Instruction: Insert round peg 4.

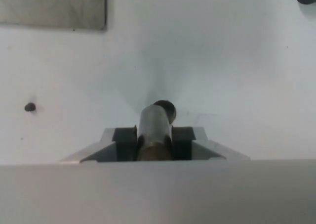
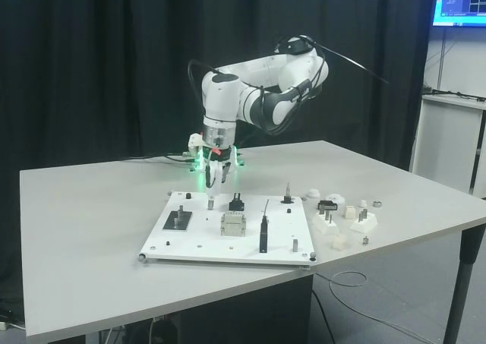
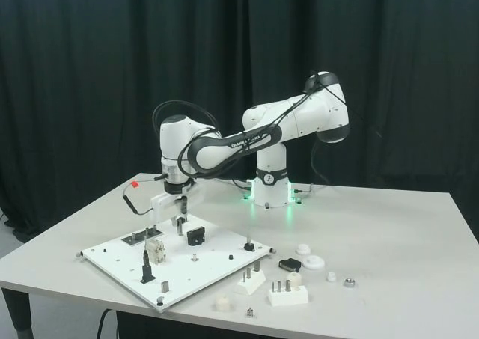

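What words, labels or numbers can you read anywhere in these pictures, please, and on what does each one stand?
"FRANKA EMIKA", it seems: black lettering along the arm in the second room view, small and hard to make out.
Lines of text on the screen in the corner of the first room view: too small to read.
Nothing readable on the board, the peg or the loose parts.

A white board [image 2: 199, 241] lies flat on the grey table [image 2: 83, 230], near its front edge, and carries a grey metal plate [image 2: 179, 220], a small grey block [image 2: 233, 224], a black upright part [image 2: 263, 235] and a black fixture [image 2: 236, 203]. Beside the board, toward the table's right edge, several small white pieces [image 2: 358, 221] sit loose together. A black curtain [image 2: 114, 55] hangs behind the table.
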